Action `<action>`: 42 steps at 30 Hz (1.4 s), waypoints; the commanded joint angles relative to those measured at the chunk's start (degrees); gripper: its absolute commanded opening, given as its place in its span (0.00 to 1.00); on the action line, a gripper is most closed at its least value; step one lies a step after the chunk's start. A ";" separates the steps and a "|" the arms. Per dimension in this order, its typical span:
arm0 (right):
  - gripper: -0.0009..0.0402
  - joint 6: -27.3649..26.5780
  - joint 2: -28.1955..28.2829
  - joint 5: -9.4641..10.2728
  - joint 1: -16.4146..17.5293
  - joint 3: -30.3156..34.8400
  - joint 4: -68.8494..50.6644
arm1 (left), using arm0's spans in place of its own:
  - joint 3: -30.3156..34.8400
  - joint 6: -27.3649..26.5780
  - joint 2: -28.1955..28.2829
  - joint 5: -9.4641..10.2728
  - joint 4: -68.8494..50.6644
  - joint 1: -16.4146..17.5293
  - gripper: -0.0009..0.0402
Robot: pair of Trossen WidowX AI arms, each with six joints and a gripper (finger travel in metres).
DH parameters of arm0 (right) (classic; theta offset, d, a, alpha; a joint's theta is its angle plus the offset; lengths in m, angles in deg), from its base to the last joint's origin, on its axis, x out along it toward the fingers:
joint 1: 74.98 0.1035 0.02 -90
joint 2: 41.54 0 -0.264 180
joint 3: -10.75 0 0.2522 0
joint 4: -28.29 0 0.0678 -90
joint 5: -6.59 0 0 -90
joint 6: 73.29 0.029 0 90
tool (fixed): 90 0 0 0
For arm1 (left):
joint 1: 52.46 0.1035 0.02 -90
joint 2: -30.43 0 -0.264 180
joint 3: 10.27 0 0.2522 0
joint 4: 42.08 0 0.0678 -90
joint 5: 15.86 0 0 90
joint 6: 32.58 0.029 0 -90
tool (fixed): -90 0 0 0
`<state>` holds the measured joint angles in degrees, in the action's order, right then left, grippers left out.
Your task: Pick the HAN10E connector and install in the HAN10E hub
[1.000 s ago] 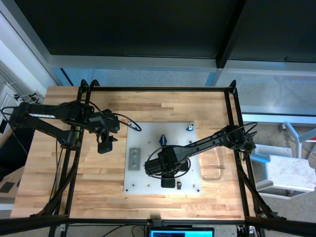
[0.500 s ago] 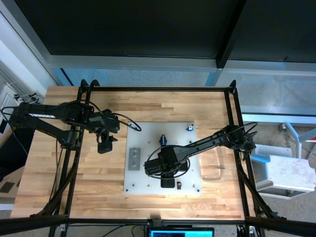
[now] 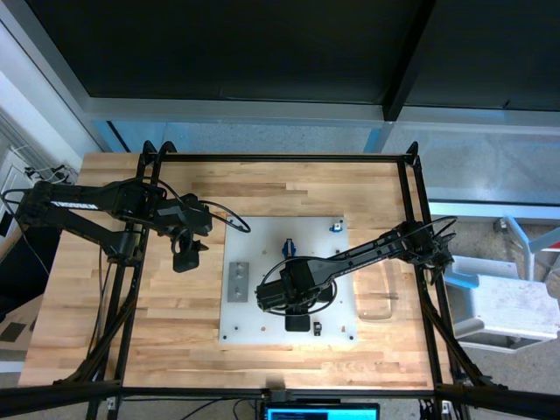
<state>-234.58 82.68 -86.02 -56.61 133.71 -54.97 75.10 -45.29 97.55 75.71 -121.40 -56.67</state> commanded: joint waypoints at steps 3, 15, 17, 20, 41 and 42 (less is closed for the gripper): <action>0.02 0.04 0.15 1.20 0.13 -0.07 -0.04 | 0.00 0.00 0.00 0.00 0.00 0.02 0.41; 0.02 0.11 0.15 1.36 0.94 -0.07 0.37 | 0.00 0.00 0.00 0.00 0.00 0.00 0.41; 0.02 0.13 0.15 1.36 1.01 -0.07 0.39 | 0.00 0.00 0.00 0.00 0.00 0.00 0.41; 0.02 0.15 0.15 1.29 1.07 -0.07 0.48 | 0.00 0.00 0.00 0.00 0.00 0.02 0.41; 0.02 0.31 -0.42 0.61 0.83 -4.90 5.97 | 0.00 0.00 0.00 0.00 0.00 0.02 0.42; 0.02 0.31 -0.44 0.61 0.81 -4.90 6.10 | 0.00 0.00 0.00 0.00 0.00 0.02 0.41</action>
